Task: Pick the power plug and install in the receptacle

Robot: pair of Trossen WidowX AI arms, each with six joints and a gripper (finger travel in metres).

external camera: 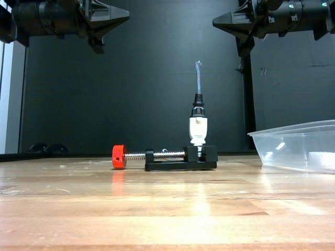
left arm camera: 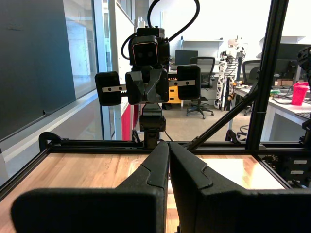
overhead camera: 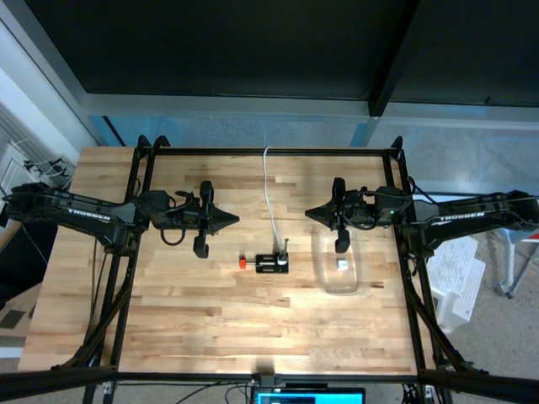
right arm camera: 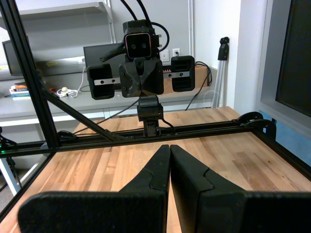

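Note:
The receptacle (overhead camera: 272,263) is a small black block on the wooden table, with a red knob (overhead camera: 242,263) at its left end. In the low view the receptacle (external camera: 180,157) carries an upright white socket body (external camera: 198,128), and a white cord (overhead camera: 270,194) runs from it to the table's far edge. I cannot pick out the power plug in any view. My left gripper (overhead camera: 234,220) hovers high, left of and beyond the receptacle, shut and empty (left arm camera: 168,143). My right gripper (overhead camera: 308,213) hovers high to the right, facing the left one, shut and empty (right arm camera: 169,146).
A clear plastic tray (overhead camera: 325,278) lies right of the receptacle, under the right gripper, and holds a small white square piece (overhead camera: 342,264). A black metal frame (overhead camera: 269,151) borders the table on the far, left and right sides.

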